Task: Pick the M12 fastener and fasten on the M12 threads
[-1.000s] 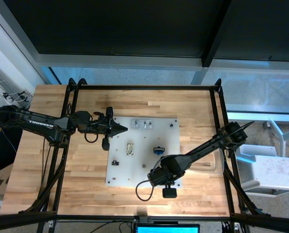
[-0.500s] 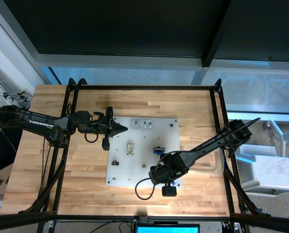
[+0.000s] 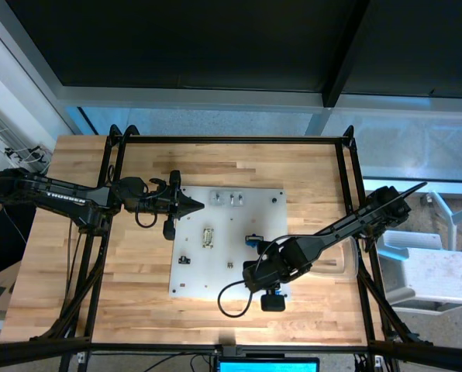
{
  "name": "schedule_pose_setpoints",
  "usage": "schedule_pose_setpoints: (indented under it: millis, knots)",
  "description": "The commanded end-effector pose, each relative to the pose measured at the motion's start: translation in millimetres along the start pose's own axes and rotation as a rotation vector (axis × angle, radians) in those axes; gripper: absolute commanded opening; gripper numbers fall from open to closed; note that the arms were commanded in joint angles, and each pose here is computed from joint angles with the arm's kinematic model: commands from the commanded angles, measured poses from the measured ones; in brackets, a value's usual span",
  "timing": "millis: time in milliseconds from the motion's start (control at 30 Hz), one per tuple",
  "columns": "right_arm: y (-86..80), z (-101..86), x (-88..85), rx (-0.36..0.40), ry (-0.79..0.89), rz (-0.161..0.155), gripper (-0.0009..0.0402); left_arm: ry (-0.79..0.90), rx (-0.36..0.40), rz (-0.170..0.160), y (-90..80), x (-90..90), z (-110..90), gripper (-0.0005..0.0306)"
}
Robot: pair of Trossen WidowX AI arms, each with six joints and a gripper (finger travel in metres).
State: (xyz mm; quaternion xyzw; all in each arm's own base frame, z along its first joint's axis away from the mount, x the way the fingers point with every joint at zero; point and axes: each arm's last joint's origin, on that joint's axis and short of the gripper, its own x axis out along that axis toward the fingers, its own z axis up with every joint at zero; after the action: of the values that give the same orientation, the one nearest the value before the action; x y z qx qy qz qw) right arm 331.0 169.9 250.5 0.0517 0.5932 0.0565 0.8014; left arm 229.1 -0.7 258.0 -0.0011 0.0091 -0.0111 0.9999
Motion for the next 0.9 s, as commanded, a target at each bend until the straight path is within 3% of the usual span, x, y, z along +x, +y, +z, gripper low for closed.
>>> schedule_pose_setpoints:
  millis: [33,367,900]
  knots:
    - [0.8,-1.1,-6.0,-0.001,-0.005,0.022,0.0,0.0,0.0,0.0,0.0,0.1,0,0.0]
    - [0.1,-2.3,-19.9,-0.002,-0.037,0.038,0.0,0.0,0.0,0.0,0.1,0.1,0,0.0]
    - [0.2,-2.3,-20.3,-0.003,-0.039,0.039,0.0,0.0,0.0,0.0,0.1,0.1,0,0.0]
